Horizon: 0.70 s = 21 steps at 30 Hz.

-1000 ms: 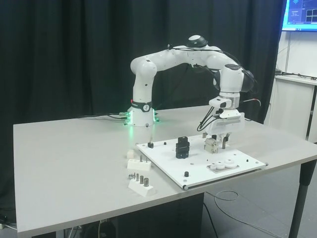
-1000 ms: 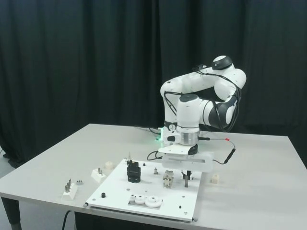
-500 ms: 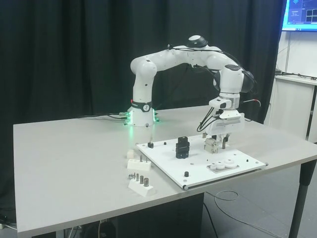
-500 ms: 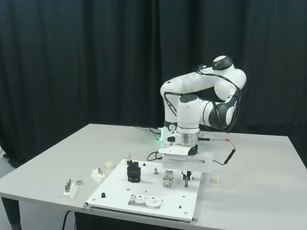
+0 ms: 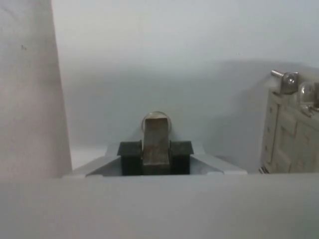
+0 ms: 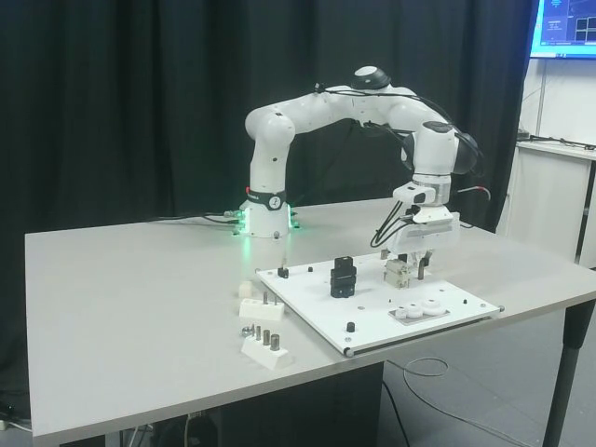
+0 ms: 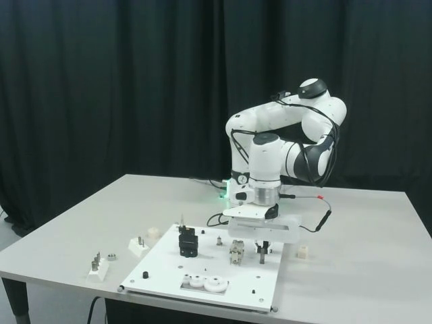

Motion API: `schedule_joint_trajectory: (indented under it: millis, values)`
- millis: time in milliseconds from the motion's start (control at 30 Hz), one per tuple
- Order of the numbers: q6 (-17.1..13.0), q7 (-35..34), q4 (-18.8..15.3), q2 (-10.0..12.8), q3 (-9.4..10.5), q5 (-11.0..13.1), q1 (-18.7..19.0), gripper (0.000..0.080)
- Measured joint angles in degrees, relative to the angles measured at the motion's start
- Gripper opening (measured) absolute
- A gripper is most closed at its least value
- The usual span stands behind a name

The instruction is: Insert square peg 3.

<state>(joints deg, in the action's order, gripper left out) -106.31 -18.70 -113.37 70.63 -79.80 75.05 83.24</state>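
hovering low over the white board (image 7: 202, 270), the tool (image 7: 262, 254) grips the square peg (image 5: 156, 144) upright, its tip apparently at a round hole. a grey fixture block (image 7: 236, 253) stands just beside; a black block (image 7: 186, 243) and white gears (image 7: 206, 282) sit farther off.
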Motion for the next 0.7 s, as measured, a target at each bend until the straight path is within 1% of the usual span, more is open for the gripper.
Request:
schedule_joint_trajectory:
  millis: [167, 200, 500, 533, 700]
  values:
    - [0.0, 0.0, 0.1, 0.0, 0.05, 0.0, 0.0, 0.0113]
    - [0.0, 0.1, 0.1, 0.0, 0.06, 0.0, 0.0, 0.0339]
    - [0.1, 1.4, 0.4, 0.0, 0.07, 0.0, 0.0, 0.0339]
    - [0.1, 1.4, 0.4, 0.0, 0.07, 0.0, 0.0, 0.0761]
    - [0.1, 1.5, 0.8, 0.0, -0.05, 0.0, 0.0, 0.0761]
